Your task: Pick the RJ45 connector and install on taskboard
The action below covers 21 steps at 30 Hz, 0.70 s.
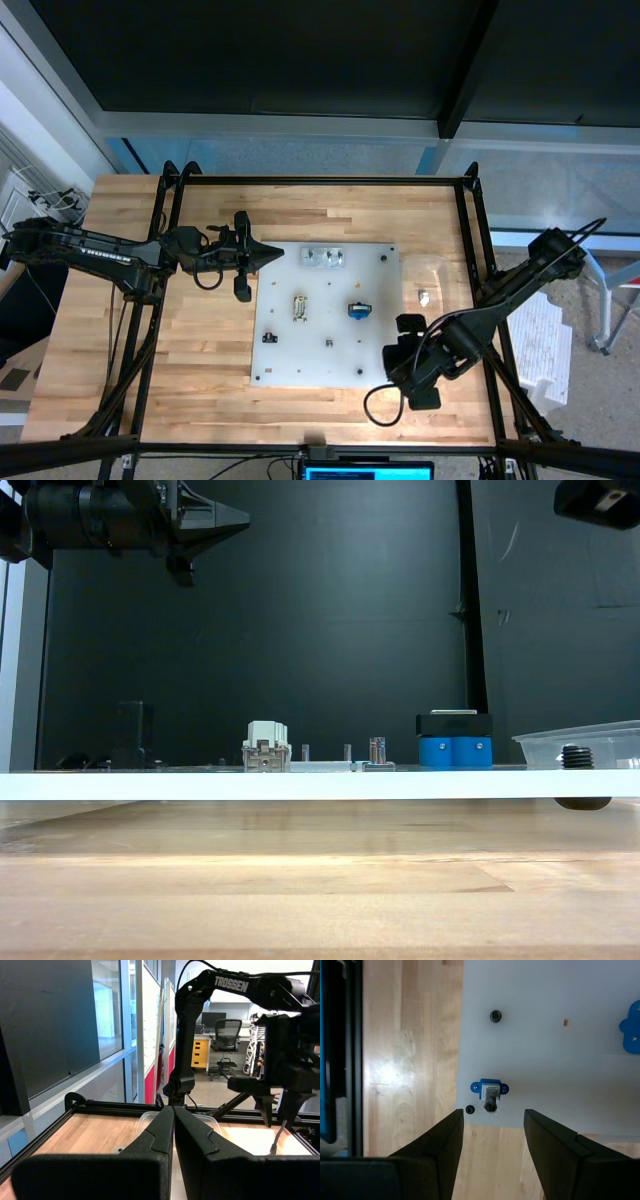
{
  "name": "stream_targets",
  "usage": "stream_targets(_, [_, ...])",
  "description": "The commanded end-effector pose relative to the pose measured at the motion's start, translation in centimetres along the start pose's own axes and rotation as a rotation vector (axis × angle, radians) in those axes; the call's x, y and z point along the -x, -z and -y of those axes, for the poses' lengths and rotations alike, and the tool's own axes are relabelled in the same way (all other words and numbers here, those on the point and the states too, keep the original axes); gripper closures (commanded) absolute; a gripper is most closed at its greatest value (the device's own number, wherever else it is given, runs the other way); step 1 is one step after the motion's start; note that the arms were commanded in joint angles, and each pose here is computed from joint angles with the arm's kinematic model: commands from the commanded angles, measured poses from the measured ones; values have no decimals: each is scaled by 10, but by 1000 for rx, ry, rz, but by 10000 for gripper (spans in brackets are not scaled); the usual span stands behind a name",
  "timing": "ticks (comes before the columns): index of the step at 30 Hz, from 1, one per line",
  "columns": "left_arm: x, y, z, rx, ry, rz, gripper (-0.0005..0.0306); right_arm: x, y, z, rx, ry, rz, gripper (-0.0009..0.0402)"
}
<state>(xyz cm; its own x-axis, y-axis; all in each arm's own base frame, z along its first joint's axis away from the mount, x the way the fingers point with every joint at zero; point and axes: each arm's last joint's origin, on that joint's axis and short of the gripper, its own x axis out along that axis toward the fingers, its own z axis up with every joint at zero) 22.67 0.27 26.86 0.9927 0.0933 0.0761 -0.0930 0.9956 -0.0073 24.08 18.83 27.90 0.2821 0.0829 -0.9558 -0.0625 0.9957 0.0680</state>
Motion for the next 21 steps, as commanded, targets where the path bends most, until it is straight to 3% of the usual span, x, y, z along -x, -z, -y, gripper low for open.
stream_targets(1, [0,0,0,0,0,0,300,5,1,1,-13,-7,12,208])
stream_targets(8, [0,0,0,0,0,0,300,8,1,2,-15,-22,13,206])
stream_targets(12, [0,0,0,0,0,0,300,20,2,5,-26,-36,61,214])
stream_targets(17, [0,0,0,0,0,0,300,37,3,18,-37,38,179,224])
stream_targets(21, [0,0,0,0,0,0,300,45,2,34,-36,47,210,235])
